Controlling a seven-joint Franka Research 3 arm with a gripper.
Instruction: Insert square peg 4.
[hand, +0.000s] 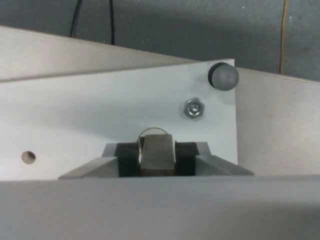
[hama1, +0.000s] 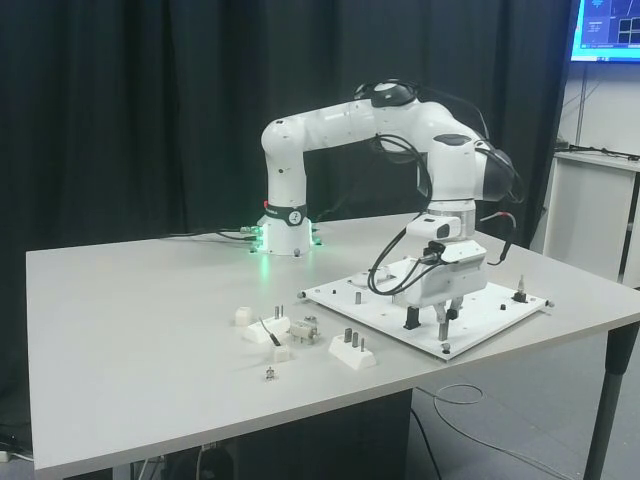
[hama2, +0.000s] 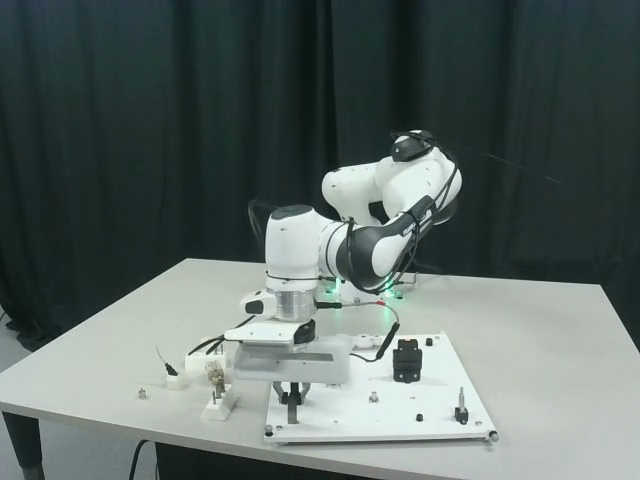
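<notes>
In the wrist view my gripper is shut on a grey square peg that stands upright between the black pads. Just behind the peg's tip I see the rim of a round hole in the white board. From the first room view the gripper hangs low over the near edge of the white board, with the peg pointing down. The second room view has the gripper over the near left part of the board. Whether the peg touches the board is not visible.
On the board's corner sit a black knob and a hex nut. A black fixture and a thin post stand on the board. White holders with pegs and small parts lie beside the board.
</notes>
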